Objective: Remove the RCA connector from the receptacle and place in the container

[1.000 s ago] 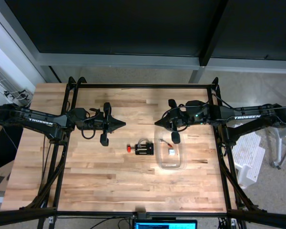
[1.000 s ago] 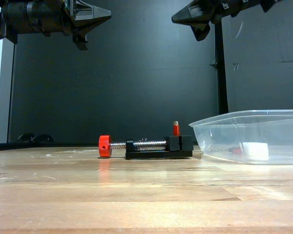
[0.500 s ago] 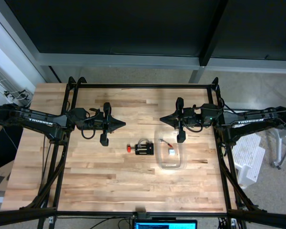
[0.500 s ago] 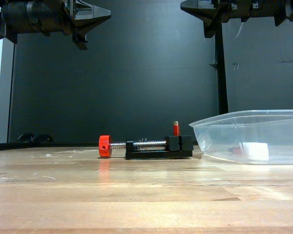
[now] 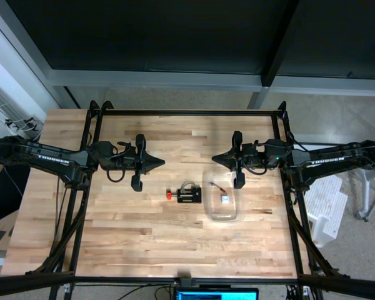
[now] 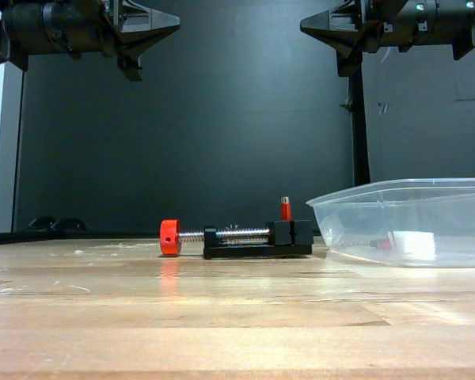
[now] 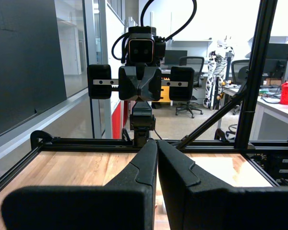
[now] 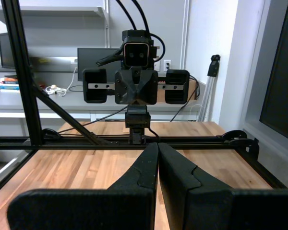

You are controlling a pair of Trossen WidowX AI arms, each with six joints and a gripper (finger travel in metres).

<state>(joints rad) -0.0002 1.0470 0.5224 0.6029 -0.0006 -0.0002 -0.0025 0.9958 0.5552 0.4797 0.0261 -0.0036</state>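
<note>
the rca connector (image 5: 217, 186) lies flat inside the container (image 5: 229, 214), in its far half, with a small white-grey square piece (image 5: 225, 198) close by it. in the low view its red body shows through the clear wall. the container rests on the tabletop (image 5: 125, 237) toward the right arm's side. the receptacle (image 5: 189, 195) sits just beside it on the left arm's side, with its red-orange knob (image 5: 169, 195) pointing away from the container.

the right pincer (image 5: 214, 157) hangs high over the tabletop just beyond the container's far end, its fingers pressed together on nothing. the left pincer (image 5: 160, 162) hangs at about the same height, beyond the receptacle and toward the left, its fingers also together and empty. the two tips point at each other, well apart.
</note>
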